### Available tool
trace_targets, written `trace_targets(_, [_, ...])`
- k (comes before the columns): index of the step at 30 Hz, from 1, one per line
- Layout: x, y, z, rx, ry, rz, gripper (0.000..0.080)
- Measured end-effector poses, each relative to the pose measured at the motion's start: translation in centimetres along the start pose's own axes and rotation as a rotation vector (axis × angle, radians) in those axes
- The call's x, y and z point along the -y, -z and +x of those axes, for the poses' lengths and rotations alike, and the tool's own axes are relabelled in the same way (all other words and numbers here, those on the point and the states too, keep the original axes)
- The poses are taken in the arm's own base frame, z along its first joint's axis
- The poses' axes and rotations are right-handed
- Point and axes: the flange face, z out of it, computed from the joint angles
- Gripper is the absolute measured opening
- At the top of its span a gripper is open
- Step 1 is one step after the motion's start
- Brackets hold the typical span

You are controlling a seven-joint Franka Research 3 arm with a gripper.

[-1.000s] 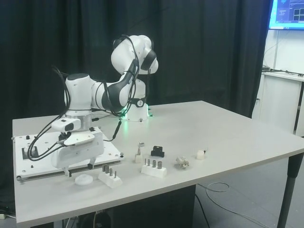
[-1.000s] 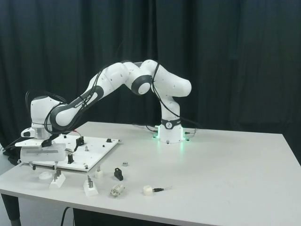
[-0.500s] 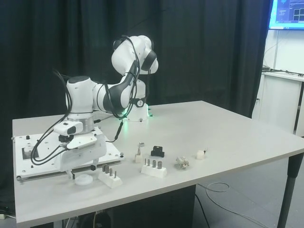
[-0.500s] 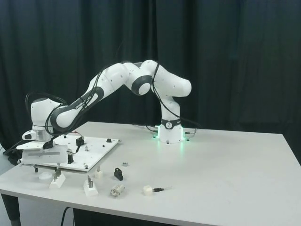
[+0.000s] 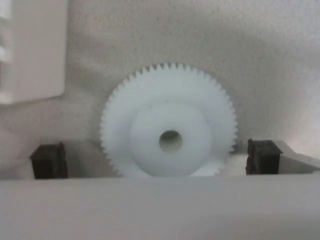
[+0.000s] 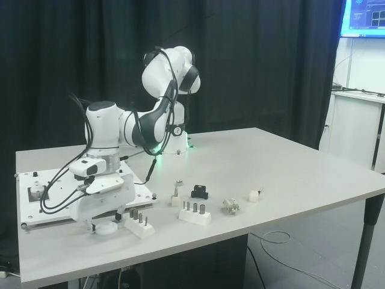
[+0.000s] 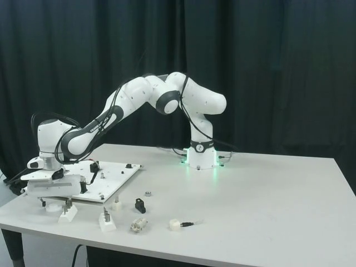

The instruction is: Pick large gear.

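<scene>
The pincer (image 5: pixel 155 159) hangs low at the worktop's (image 6: pixel 289 174) left front corner, spread wide, its black fingertips (image 5: pixel 49 161) flanking the large gear (image 5: pixel 169 122). The white gear lies flat on the grey worktop, beside a white peg block (image 6: pixel 139 226).

White toothed gear between two black fingertips

The flat white plastic gear (image 5: pixel 169 134), with a raised hub and a small centre hole, lies on the grey table (image 5: pixel 260 60). The gripper (image 5: pixel 155 159) stands spread wide, one black fingertip (image 5: pixel 48 161) on either side, neither touching it.
</scene>
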Motion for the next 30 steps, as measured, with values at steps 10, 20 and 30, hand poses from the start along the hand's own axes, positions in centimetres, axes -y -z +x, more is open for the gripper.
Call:
trace_targets(10, [0.13, -0.43, 0.14, -0.005, 0.001, -0.006, 0.08])
trace_targets(20, [0.24, -0.59, 0.27, -0.007, -0.009, -0.007, 0.08])
trace_targets(30, [0.53, -0.61, 0.44, -0.014, -0.027, 0.004, 0.08])
